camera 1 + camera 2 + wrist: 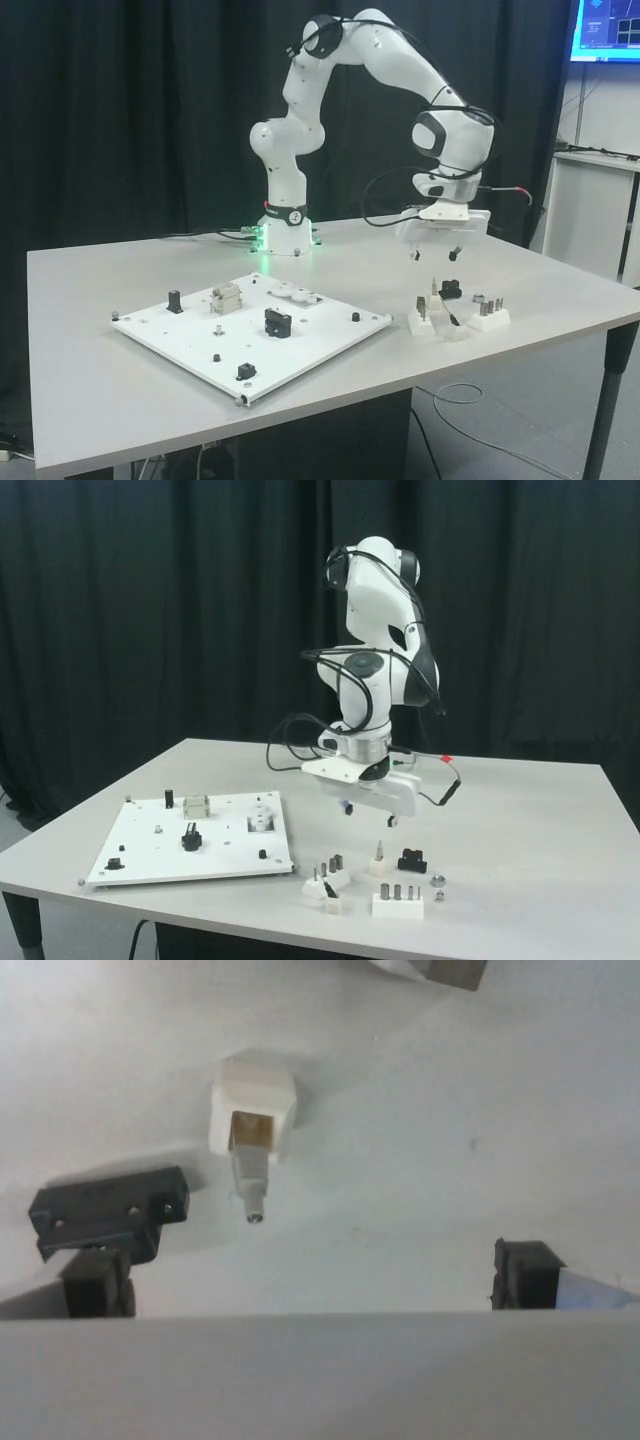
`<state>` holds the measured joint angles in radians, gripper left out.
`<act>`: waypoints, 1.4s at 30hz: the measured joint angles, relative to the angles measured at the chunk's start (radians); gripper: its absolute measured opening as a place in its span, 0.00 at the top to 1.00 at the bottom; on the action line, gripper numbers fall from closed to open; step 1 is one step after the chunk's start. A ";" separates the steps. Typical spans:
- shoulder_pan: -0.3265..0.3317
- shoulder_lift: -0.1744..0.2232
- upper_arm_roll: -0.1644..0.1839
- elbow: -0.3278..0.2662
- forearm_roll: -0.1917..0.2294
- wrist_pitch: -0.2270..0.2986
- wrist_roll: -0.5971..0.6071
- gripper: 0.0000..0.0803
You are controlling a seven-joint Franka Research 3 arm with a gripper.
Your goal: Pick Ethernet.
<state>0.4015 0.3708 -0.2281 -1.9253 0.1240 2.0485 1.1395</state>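
The Ethernet plug (250, 1175) stands upright in a small white holder (252, 1100) on the grey table. In the wrist view it lies a little ahead of my open gripper (310, 1278), nearer one black fingertip (95, 1282) than the other, and nothing is between the fingers. From the first room view my gripper (437, 252) hangs above the table, slightly behind and above the plug (432, 290). The second room view shows the gripper (370, 813) above the plug and its holder (379, 862).
A black block (108, 1212) lies right beside the plug's holder (451, 290). Other white holders with pins (488, 316) (397, 901) stand nearby toward the table's front edge. A white assembly board (330, 335) with several small parts lies to the left.
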 joint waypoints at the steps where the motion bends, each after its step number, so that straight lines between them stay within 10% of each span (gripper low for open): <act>1: 0.002 -0.005 0.000 -0.012 0.000 0.015 0.001 0.00; 23: 0.041 -0.047 0.000 -0.206 0.000 0.339 0.085 0.00; 42: 0.056 -0.030 0.006 -0.252 0.002 0.440 0.201 0.00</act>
<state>0.4572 0.3410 -0.2219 -2.1769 0.1261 2.4884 1.3402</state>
